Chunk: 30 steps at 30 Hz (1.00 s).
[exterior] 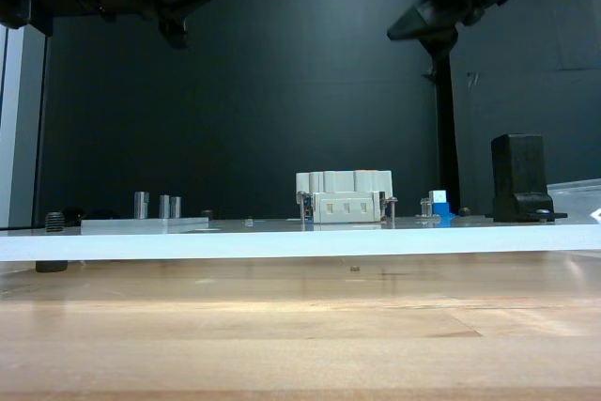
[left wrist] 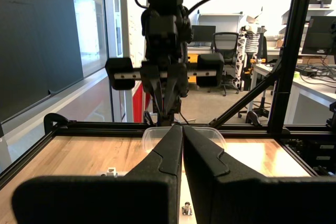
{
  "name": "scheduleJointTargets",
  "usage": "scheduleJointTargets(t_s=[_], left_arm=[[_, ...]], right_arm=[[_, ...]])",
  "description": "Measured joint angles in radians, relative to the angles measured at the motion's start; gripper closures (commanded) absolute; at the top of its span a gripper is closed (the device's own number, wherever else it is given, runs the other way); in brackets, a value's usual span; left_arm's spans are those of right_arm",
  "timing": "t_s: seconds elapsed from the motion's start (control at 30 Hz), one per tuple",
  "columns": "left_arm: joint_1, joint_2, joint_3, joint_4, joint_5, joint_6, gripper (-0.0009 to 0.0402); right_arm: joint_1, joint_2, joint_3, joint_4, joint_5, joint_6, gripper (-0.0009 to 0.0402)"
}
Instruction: Pick the 16mm bar from the taskboard and place it in the container
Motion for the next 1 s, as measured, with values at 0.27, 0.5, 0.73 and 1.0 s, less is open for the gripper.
scheduleJointTargets(t_s=[0.27, 0.5, 0.73, 1.0], left_arm=[[0.0, 0.0, 0.0, 0.0, 0.0, 0.0, 0.0393], [0.0, 0.0, 0.0, 0.0, 0.0, 0.0, 0.0393], [0.0, 0.0, 0.0, 0.0, 0.0, 0.0, 0.0393], [0.0, 0.0, 0.0, 0.0, 0.0, 0.0, 0.0393]], right_arm=[[0.002, 0.073, 0.091, -0.209, 0.0, 0.009, 0.0393], [0.004, 0.158, 0.174, -0.396, 0.001, 0.01, 0.0393], [0.011, 0.249, 0.238, -0.532, 0.002, 0.011, 0.0393], [0.043, 0.322, 0.293, -0.642, 0.003, 0.01, 0.0393]])
